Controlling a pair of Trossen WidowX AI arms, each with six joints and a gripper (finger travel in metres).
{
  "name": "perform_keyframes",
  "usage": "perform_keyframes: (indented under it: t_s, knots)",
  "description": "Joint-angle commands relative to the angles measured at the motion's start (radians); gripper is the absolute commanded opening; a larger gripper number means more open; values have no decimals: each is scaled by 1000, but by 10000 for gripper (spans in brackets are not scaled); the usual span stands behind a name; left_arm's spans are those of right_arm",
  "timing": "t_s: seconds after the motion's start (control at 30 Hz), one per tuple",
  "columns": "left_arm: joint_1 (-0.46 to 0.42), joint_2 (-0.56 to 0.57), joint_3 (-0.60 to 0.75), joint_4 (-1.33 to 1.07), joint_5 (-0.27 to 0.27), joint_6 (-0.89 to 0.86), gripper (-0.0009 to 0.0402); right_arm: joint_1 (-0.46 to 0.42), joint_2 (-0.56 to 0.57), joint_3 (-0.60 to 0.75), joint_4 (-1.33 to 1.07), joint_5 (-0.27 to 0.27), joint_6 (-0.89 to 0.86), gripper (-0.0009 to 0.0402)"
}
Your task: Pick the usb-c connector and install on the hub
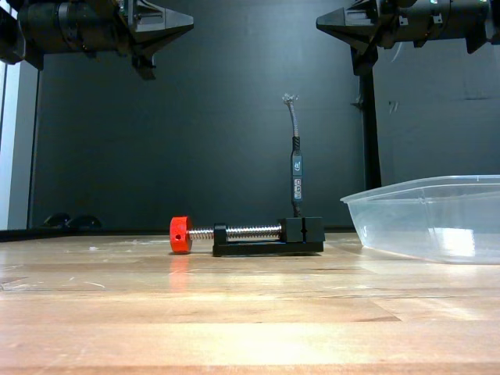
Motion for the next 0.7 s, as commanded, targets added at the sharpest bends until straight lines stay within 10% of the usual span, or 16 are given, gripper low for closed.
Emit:
perform_keyframes:
  t_s: [0.03,0.7]
  knots:
    - [0,0,0,0,0,0,0,0,0,0,-1,1,2,0]
    - [0,0,0,0,0,0,0,-1,1,0,-43,2,1,0]
